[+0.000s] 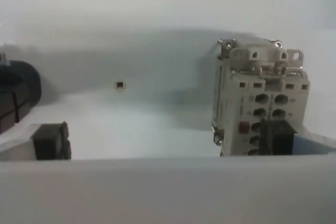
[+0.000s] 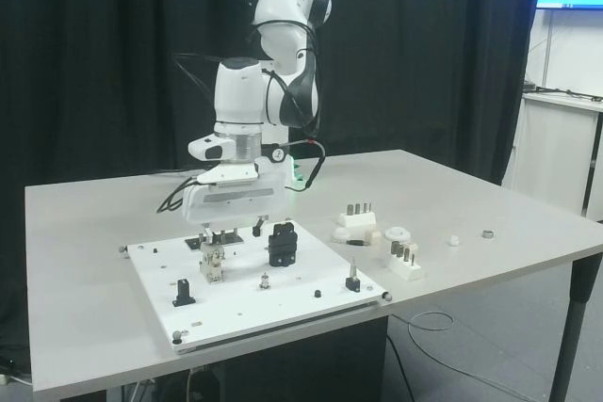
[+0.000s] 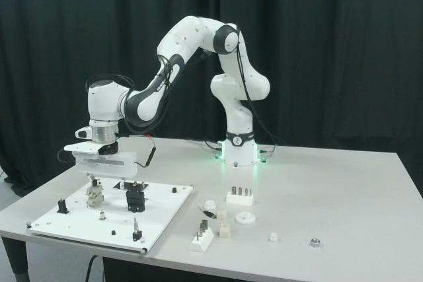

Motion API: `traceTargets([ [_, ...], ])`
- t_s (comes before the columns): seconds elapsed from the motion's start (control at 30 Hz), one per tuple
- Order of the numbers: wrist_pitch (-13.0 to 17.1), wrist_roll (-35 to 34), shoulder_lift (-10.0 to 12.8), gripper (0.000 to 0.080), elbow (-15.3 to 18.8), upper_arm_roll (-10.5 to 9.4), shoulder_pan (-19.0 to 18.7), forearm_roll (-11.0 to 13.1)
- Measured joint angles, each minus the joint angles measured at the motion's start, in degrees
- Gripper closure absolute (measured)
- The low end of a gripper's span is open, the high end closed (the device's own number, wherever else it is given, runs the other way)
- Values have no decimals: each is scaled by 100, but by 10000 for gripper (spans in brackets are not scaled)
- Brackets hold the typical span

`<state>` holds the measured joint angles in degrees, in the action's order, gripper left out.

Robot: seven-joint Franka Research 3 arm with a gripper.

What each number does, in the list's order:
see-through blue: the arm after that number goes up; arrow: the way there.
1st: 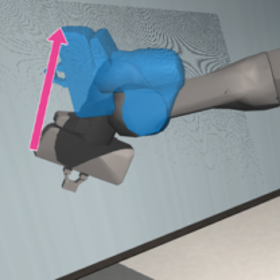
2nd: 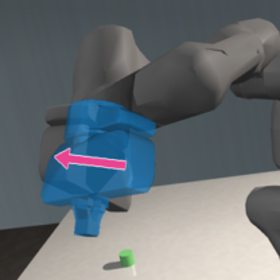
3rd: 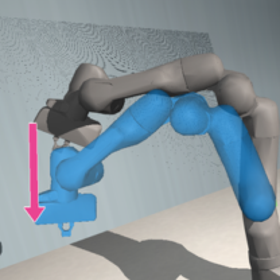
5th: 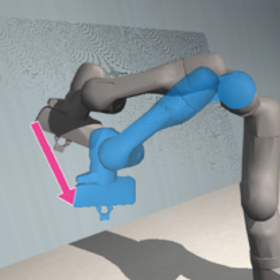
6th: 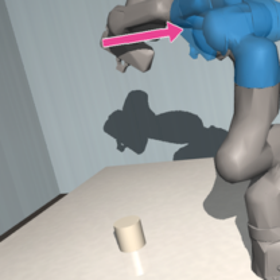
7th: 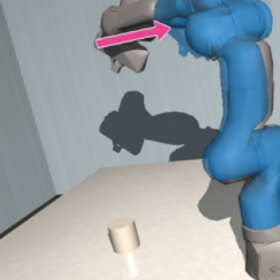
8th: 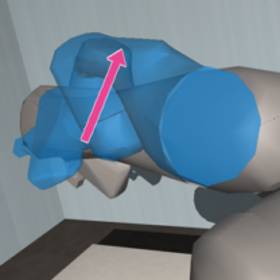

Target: Insert waterproof.

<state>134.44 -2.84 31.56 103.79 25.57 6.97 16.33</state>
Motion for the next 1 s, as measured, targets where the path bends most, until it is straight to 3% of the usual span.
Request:
traceTargets([
  [1.0, 211, -29, 0, 3, 104, 5, -13, 0],
])
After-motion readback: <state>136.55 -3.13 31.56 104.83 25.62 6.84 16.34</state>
